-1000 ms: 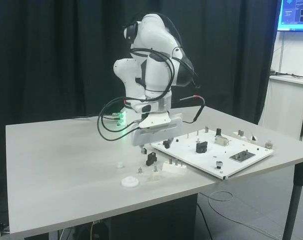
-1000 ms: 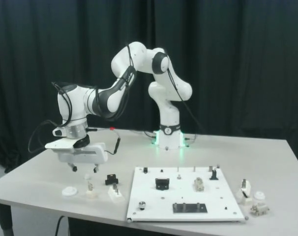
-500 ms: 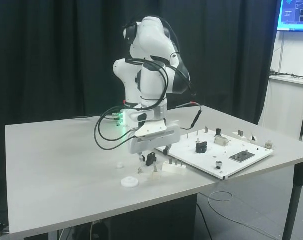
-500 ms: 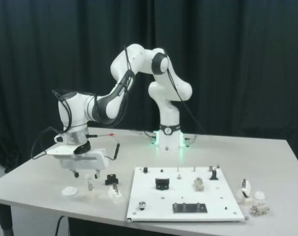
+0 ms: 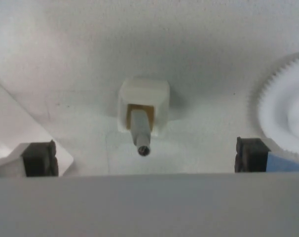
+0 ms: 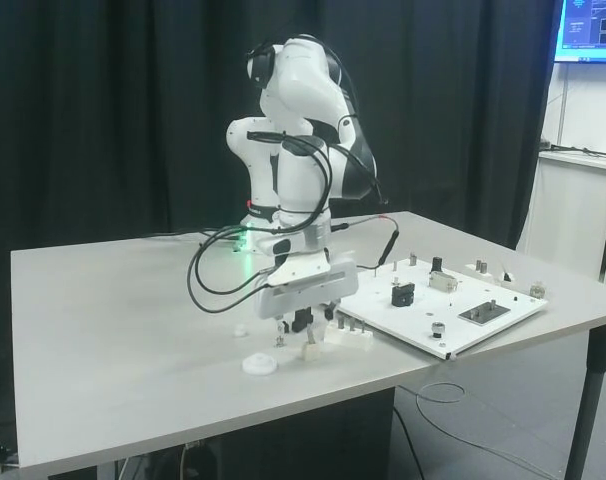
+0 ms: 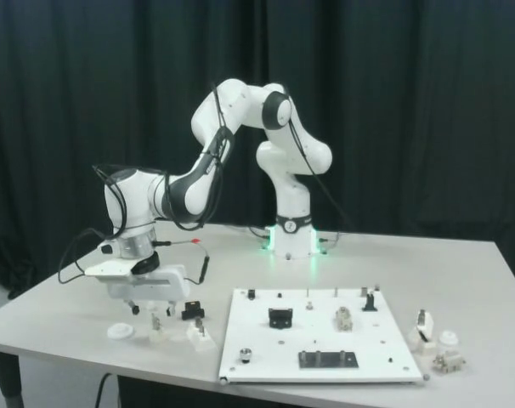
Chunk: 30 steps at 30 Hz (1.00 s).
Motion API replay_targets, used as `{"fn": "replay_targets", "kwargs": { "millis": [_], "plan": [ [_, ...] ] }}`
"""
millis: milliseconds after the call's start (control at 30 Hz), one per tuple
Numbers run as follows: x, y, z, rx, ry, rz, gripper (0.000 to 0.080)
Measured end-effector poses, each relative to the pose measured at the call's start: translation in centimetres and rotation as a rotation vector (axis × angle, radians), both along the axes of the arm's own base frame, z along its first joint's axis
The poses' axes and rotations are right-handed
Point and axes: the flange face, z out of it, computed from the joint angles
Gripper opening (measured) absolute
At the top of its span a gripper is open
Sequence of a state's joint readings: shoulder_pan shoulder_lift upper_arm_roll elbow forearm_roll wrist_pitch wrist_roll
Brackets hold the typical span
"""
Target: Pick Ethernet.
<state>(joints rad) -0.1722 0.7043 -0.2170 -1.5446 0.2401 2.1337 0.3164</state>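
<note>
- The pincer (image 5: 144,157) is released: in the wrist view its two black pads (image 5: 39,159) stand wide apart, one on each side of the small white plug (image 5: 143,104), touching nothing and holding nothing.
- The plug, which I take for the Ethernet piece, sits on the grey bench (image 5: 139,44) between the fingers, with a short grey pin (image 5: 141,134) rising from its top towards the camera.
- Just beside one finger lies a white gear (image 5: 285,106) with a toothed rim; it is apart from the plug.
- In the second room view the pincer (image 7: 152,312) hangs low over the loose parts near the bench's front edge, with the plug (image 7: 158,332) under it, the gear (image 7: 119,331) to one side and another white part (image 7: 199,337) to the other.
- A small black part (image 7: 191,310) stands a little further back, just beside the pincer.
- Further off lies the white board (image 7: 319,344) with its fittings, well apart from the grasp.
- At the far side the arm's base (image 7: 293,238) shows a green light.
- Step in hand, as I judge it: the approach is nearly over and the grasp not yet made.
- The next move calls for a short straight descent, keeping the plug centred, then closing the fingers on its sides without nudging the gear.
</note>
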Motion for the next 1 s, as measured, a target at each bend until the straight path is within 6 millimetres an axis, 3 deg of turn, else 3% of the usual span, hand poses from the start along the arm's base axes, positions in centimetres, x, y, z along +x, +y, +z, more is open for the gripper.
{"fn": "replay_targets", "kwargs": {
  "millis": [533,567,833,867,1000],
  "plan": [
    [0.0,0.3,-1.4,0.012,-0.013,0.010,0.0800],
    [0.0,0.3,-1.4,0.012,-0.013,0.010,0.0684],
    [-0.1,0.4,-1.7,0.013,-0.009,0.009,0.0684],
    [-0.1,0.5,-1.7,0.014,-0.009,0.010,0.0338],
    [-0.1,0.6,-1.8,0.015,-0.008,0.010,0.0338]
  ]
}}
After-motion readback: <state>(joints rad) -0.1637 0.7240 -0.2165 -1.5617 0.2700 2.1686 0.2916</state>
